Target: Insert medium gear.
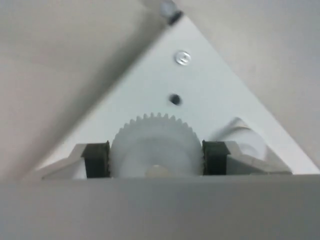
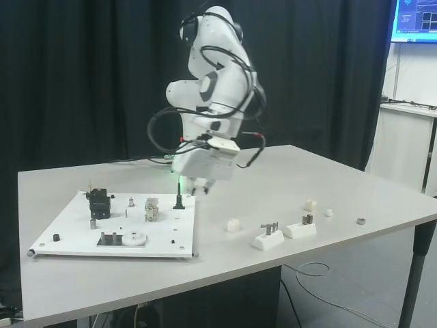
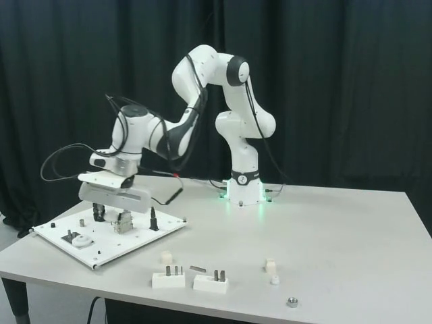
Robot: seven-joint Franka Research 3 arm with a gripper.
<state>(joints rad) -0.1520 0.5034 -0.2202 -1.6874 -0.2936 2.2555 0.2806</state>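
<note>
Clamped between the two black pads (image 1: 97,160) of the gripper (image 1: 156,159) is a white toothed plastic gear (image 1: 155,145), the medium gear, held by its rim with teeth showing above the fingers in the wrist view. Beneath the gear lies the white square assembly board (image 1: 210,95), one corner pointing away, with a small silver screw (image 1: 183,57) and a black hole (image 1: 174,99) on its face; whether the gear touches the board cannot be told.

From the first room view the gripper (image 2: 198,183) hangs over the far side of the board (image 2: 75,225), near a black upright peg (image 2: 179,200). A black block fixture (image 2: 100,202) stands toward the board's 10 o'clock, a grey metal fixture (image 2: 151,208) near its middle, and another white gear (image 2: 135,238) lies flat near its front edge.

Out toward 3 o'clock from the board, on the grey table (image 2: 341,178), sit a small white cube (image 2: 233,224), two white holders with grey pins (image 2: 285,233), further small white pieces (image 2: 311,203) and a little grey ring (image 2: 360,220). Black curtains (image 3: 337,81) hang behind the table. The white arm's base (image 3: 244,190) stands at the table's rear, with green light at its foot.
</note>
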